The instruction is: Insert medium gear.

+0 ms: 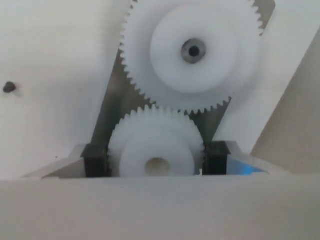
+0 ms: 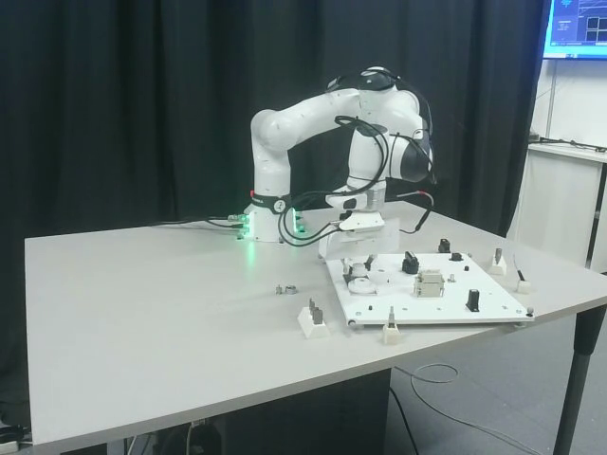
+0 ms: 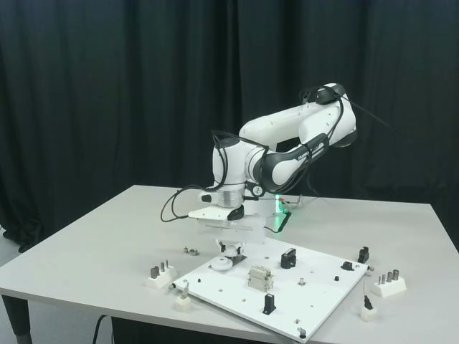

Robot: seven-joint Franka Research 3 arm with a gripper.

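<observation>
The white medium gear sits between my black finger pads, and my gripper is shut on its toothed rim. Its teeth meet those of the larger white gear, which sits on a peg over a grey plate set into the white board. The medium gear's centre hole shows pale, and I cannot tell whether a peg is in it. In the room views my gripper hangs low over the near-left part of the board, close to the large gear.
Black parts and a grey connector stand on the board. Small white holders with pegs sit on the grey table beside it. A screw hole marks the board.
</observation>
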